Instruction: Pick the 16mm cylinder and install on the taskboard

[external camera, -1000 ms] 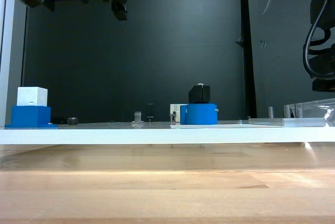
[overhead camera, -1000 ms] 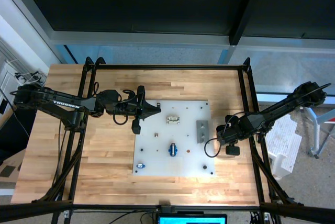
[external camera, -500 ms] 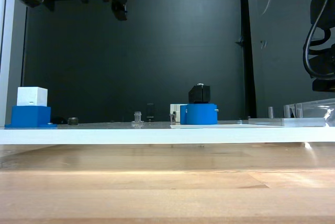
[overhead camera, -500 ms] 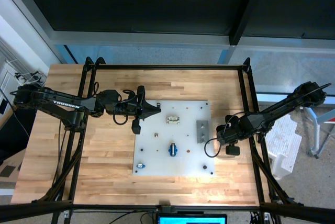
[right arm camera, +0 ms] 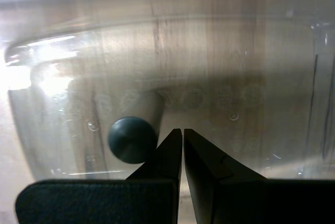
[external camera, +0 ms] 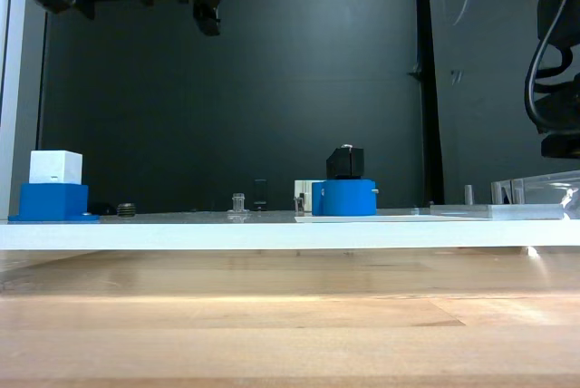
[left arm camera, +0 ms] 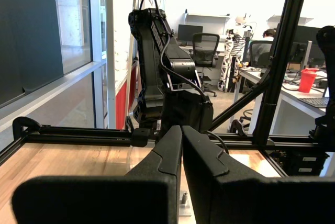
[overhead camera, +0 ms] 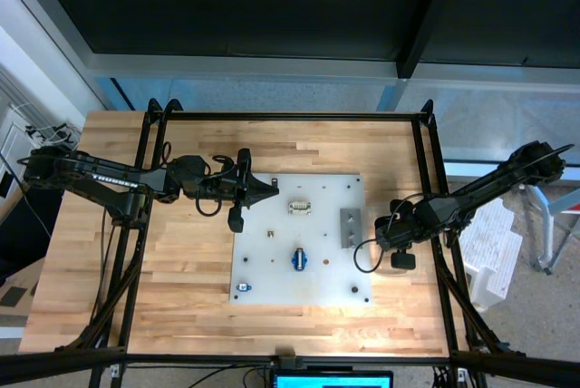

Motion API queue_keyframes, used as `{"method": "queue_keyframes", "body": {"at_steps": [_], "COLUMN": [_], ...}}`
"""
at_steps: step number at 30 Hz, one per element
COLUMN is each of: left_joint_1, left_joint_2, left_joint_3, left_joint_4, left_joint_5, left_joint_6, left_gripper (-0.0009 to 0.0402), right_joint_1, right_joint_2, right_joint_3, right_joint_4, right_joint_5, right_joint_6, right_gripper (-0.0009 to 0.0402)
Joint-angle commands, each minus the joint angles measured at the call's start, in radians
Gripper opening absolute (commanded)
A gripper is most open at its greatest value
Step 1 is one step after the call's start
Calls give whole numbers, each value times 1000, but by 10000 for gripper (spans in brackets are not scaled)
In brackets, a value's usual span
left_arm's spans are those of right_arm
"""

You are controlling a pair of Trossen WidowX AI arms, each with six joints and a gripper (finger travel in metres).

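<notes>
short grey round metal peg, the 16mm cylinder (right arm camera: 132,139), sits in the clear plastic tray (right arm camera: 251,130) just off the right edge of the white square taskboard (overhead camera: 272,279). i judge it light, rigid and slick; pinch across its round flanks. right gripper (right arm camera: 182,131) hangs over the tray, fingers pressed together, tips just beside the peg. left gripper (left arm camera: 181,127), likewise closed, hovers above the taskboard's far left corner. versus a second ago: nothing visibly moved.

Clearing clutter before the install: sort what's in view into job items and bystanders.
Job: small round grey metal peg in the clear plastic tray; white square taskboard plate; right gripper above that tray, fingers shut.
Not needed: blue round fitting, rectangular grey metal block, beige connector; left gripper over the plate's far-left corner.
</notes>
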Motion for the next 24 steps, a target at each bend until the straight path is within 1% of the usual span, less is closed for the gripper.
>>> {"method": "queue_keyframes", "body": {"at_steps": [1,13,19,24], "left_joint_1": [0,0,0,0], "left_joint_2": [0,0,0,0], "left_joint_3": [0,0,0,0], "left_joint_4": [0,0,0,0], "left_joint_5": [0,0,0,0], "left_joint_6": [0,0,0,0], "left_gripper": [0,0,0,0], "right_joint_1": [0,1,4,30], "right_joint_2": [-17,-54,-60,-62], "right_joint_3": [7,76,134,200], "right_joint_4": [-11,-145,-227,-305], "right_joint_5": [2,2,2,2], "right_joint_6": [2,23,27,28], "right_gripper": [4,4,4,4]}}
